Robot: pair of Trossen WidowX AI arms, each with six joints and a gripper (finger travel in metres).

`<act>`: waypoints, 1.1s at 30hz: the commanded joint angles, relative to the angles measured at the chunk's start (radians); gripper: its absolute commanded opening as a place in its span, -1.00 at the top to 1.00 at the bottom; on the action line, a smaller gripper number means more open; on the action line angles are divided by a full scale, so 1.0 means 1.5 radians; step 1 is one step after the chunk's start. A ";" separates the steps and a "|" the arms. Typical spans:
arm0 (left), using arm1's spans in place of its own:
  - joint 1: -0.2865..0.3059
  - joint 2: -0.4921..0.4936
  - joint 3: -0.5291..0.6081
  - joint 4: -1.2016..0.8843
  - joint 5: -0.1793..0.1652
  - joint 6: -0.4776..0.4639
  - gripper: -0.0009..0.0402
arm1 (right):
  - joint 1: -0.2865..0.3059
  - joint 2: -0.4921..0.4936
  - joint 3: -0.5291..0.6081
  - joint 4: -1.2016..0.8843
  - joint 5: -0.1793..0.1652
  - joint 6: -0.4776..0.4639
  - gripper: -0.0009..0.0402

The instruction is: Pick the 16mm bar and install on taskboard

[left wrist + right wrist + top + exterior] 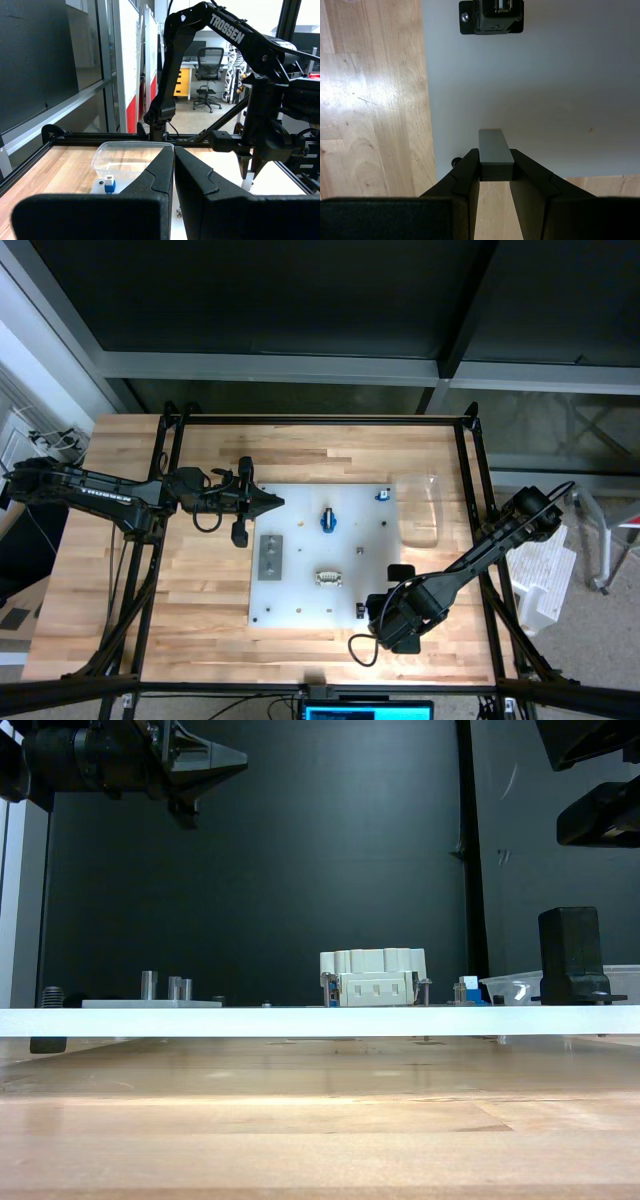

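Two grippers are in view, one per arm. The left gripper (272, 502) hovers above the left edge of the taskboard (300, 540), level with the far end of the grey metal block (271, 555). Its fingers (155, 172) are pressed together with nothing between them.

The right gripper (495, 156) points down over the near right corner of the taskboard, at the board's edge where the white plate meets the wooden table (370, 100). It pinches the 16mm bar (495, 145), a grey rectangular piece. The bar's end protrudes beyond the fingertips toward the board surface. A black connector (491, 16) is mounted on the board beyond the bar. The blue knob (329, 521) and the clear tray (420, 510) lie well apart from both grippers.
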 commanded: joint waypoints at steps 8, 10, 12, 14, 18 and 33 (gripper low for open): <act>0.000 0.000 0.000 0.000 0.000 0.000 0.96 | -0.001 0.000 0.000 0.000 0.003 0.002 0.94; 0.000 0.000 0.000 0.000 0.000 0.000 0.96 | -0.001 0.000 0.000 0.000 0.009 0.003 0.94; 0.000 0.000 0.000 0.000 0.000 0.000 0.96 | -0.002 0.000 0.000 0.000 0.012 0.003 0.94; 0.000 0.000 0.000 0.000 0.000 0.000 0.96 | -0.002 0.000 0.000 0.001 0.012 0.003 0.94; 0.000 0.000 0.000 0.000 0.000 0.000 0.96 | -0.002 0.000 0.000 0.003 0.010 0.003 0.94; 0.000 0.000 0.000 0.000 0.000 0.000 0.96 | -0.002 0.000 0.000 -0.004 0.005 0.004 0.94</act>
